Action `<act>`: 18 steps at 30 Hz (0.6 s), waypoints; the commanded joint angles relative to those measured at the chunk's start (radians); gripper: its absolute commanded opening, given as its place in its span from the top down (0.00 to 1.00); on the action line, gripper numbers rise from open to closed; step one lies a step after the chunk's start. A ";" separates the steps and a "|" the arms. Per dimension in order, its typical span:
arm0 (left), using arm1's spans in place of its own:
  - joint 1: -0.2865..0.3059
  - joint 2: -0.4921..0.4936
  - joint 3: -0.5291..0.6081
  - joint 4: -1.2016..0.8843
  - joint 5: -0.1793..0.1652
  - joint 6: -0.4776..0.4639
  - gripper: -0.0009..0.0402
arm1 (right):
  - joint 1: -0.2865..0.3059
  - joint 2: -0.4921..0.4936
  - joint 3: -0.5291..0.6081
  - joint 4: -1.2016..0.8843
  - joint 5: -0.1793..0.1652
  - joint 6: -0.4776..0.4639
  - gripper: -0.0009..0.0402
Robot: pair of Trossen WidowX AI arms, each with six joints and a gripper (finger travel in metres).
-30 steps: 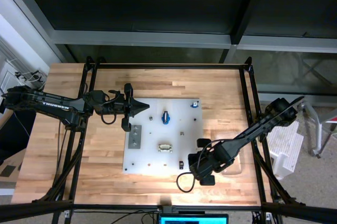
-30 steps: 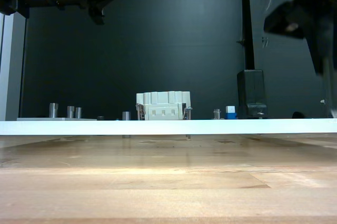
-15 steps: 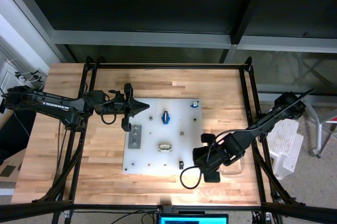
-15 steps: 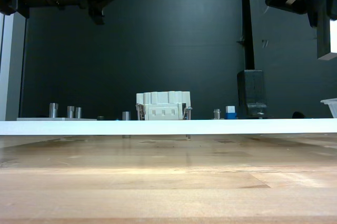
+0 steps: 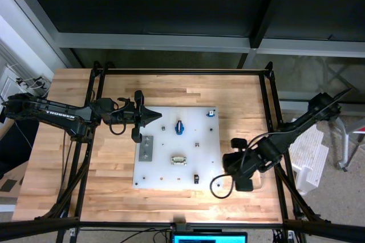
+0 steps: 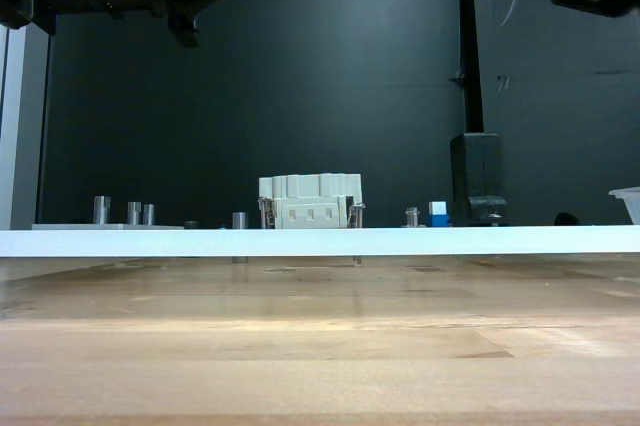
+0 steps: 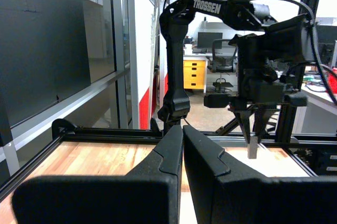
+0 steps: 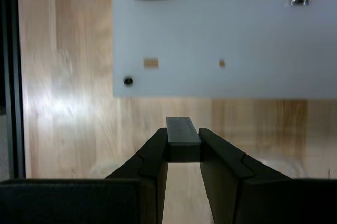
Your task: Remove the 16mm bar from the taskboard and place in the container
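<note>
I'm running the R arm here. The right gripper (image 7: 253, 137) is hanging above the table (image 5: 51, 169) just off the taskboard's (image 5: 162, 169) right edge, jaws pinching the 16mm bar (image 8: 184, 141) near its top, w/ the lower end poking out under the fingertips. So the bar is off the board and in the air, close by the container (image 6: 627, 196) – but I can't tell from these views whether it's sitting squarely over the tub yet. The left gripper (image 5: 154, 116) is hovering parked over the board's far-left corner, jaws pressed together on nothing.

On handling, I'm judging the bar as a solid metal peg: stiff, not fragile, light for its size but smooth, so prob. slippery btw flat pads. The current hold looks fine to me, gripping across the sides w/ the bar hanging vertical. I wouldn't be re-gripping mid-air, since a small round peg can twist or squirt out if the pinch loosens.

It'll likely bounce or roll on hard plastic – so I'm thinking bring it low inside the tub walls before opening, approx. centred, not near the rim.
</note>
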 commanded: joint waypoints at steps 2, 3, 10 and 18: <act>0.000 0.000 0.000 0.000 0.000 0.000 0.98 | 0.031 -0.071 -0.085 0.001 0.000 0.017 0.96; 0.000 0.000 0.000 0.000 0.000 0.000 0.98 | 0.040 -0.085 -0.105 0.000 0.000 0.023 0.96; 0.000 0.000 0.000 0.000 0.000 0.000 0.98 | 0.109 -0.163 -0.229 0.002 0.000 0.040 0.96; 0.000 0.000 0.000 0.001 0.000 0.000 0.98 | 0.166 -0.205 -0.341 0.003 -0.015 0.102 0.96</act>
